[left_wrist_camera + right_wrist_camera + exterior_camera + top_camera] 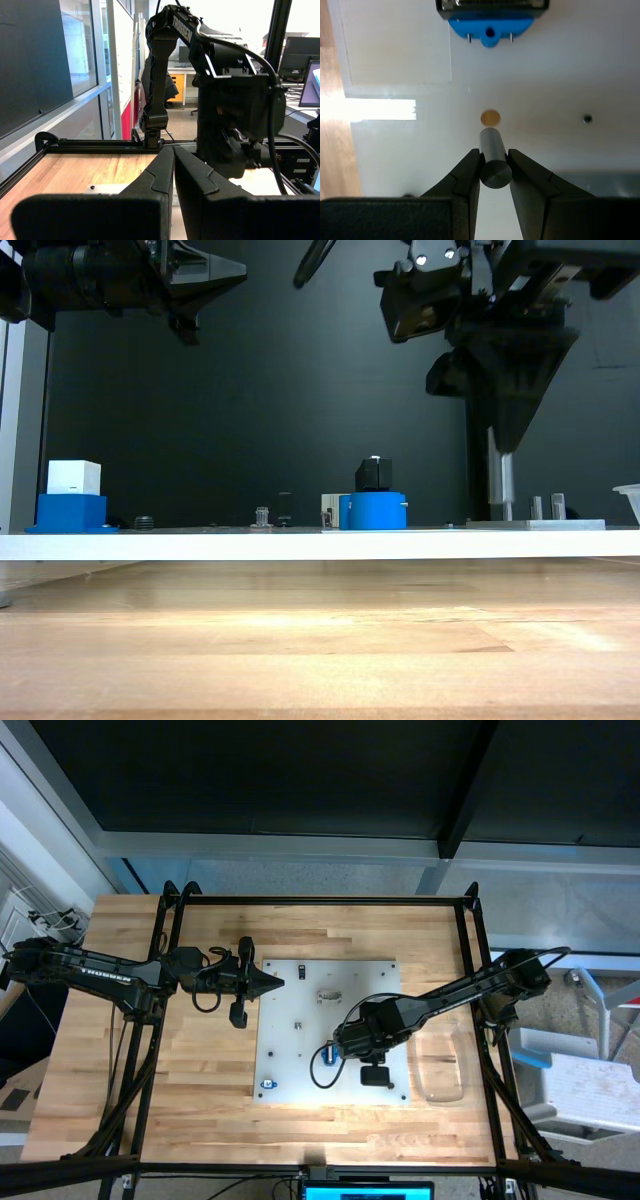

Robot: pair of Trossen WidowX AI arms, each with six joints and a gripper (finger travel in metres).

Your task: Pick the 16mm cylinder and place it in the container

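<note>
1. Pale wooden table (200, 1070) fills the black frame, and a white task board (290, 1060) lies flat at its middle.
2. From where I stand, the right tool (493, 156) reaches in over the board's right half and points straight down at it.
3. Its two fingers are pinched tight on the 16mm cylinder (495, 167), which stands upright between the tips, a silvery peg with its round end facing the wrist camera.
4. Seen from table level, the cylinder hangs under the tool, over a flat grey plate (535, 525) on which two thin pins (547, 506) stand. Whether its lower end touches the plate I cannot tell.
5. Beyond the cylinder, a small brass-coloured spot (490, 118) shows on the board, and farther off sits a blue connector (490, 27).
6. The container (438, 1070) rests on the wood just beside the board's right edge, apart from the cylinder.
7. The left tool (272, 983) hovers high at the board's left edge, its fingers pressed together on nothing.
8. A blue round part (377, 512) with a black cap stands mid-board, and a blue block (72, 512) topped by a white cube stands at the left.
</note>
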